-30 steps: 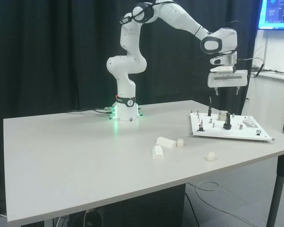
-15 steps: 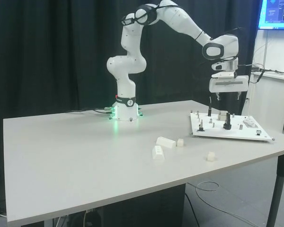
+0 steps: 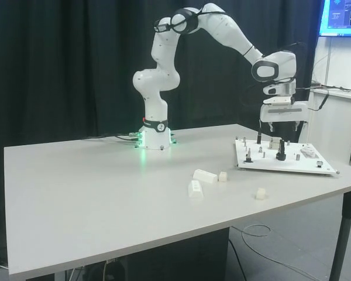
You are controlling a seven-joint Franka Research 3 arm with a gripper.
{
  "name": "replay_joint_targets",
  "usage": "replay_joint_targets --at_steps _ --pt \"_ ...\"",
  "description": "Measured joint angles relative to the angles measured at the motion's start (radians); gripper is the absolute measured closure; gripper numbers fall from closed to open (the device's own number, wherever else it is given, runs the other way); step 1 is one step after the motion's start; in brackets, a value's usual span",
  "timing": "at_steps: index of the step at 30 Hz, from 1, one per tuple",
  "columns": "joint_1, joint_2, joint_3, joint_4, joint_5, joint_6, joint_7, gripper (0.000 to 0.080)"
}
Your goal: Remove D-SUB.
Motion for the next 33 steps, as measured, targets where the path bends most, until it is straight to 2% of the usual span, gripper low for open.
replay_joint_targets --at_steps 11,19,25,33 --pt "0.147 0.05 -0.154 0.047 0.0 0.005 0.0 0.0003" --pt "0.24 0.071 -0.249 0.068 0.003 0.003 0.008 0.0003" --pt "0.284 0.079 -0.294 0.07 0.013 0.002 0.018 0.0003" --pt "0.319 0.09 -0.326 0.071 0.04 0.002 0.024 0.0003"
